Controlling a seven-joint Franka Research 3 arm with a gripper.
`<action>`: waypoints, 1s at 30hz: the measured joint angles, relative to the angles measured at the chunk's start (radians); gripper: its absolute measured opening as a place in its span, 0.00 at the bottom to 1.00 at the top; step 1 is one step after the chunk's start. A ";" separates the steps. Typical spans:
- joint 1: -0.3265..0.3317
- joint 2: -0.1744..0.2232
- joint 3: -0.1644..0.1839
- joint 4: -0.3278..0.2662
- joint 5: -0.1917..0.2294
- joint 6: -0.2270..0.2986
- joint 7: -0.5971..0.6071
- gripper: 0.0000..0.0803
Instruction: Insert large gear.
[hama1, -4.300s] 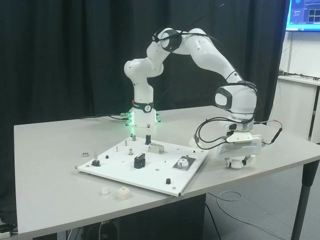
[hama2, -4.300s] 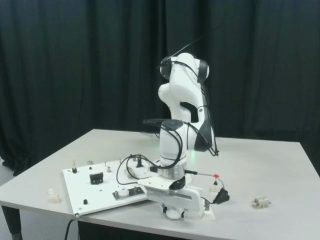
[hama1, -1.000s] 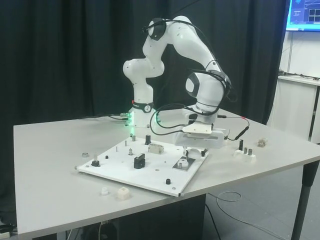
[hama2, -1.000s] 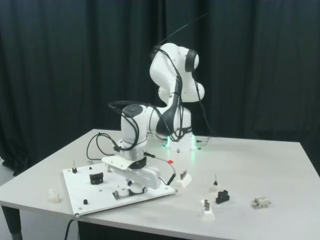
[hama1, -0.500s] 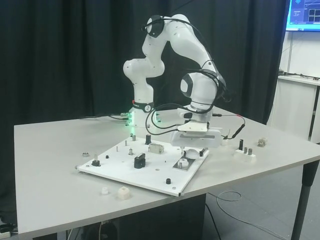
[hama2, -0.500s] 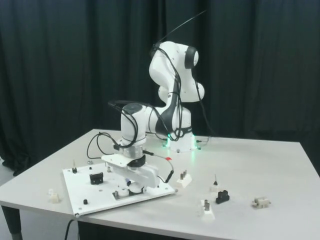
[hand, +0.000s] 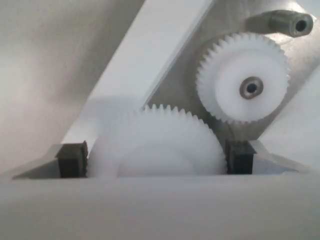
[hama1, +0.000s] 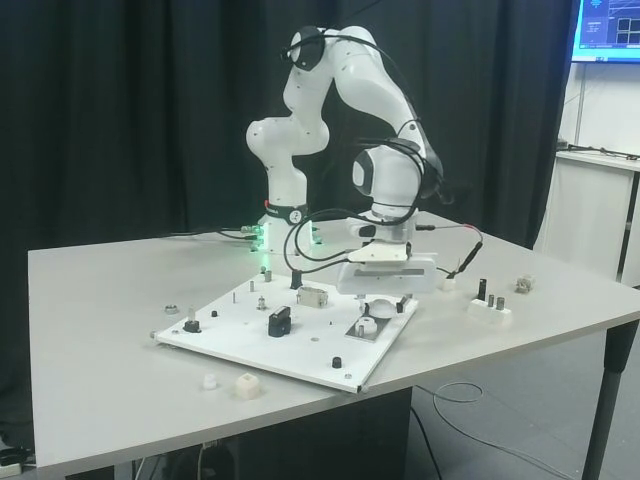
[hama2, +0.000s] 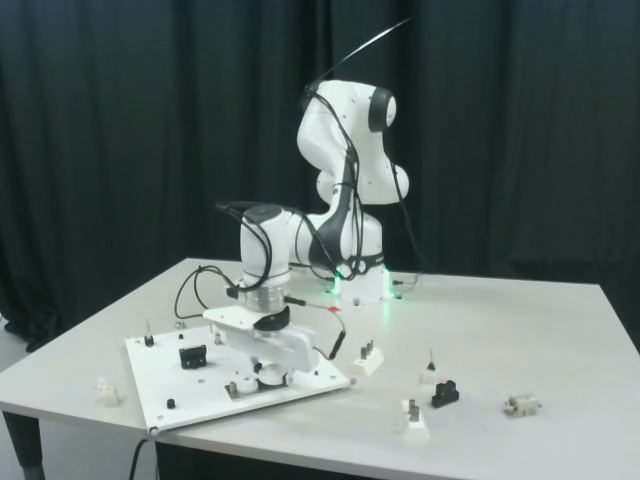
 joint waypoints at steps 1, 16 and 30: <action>0.000 -0.002 0.000 -0.004 0.002 0.004 -0.003 0.74; 0.000 -0.025 -0.002 -0.044 0.006 0.027 -0.011 0.74; -0.001 -0.031 -0.010 -0.056 0.010 0.033 -0.039 0.74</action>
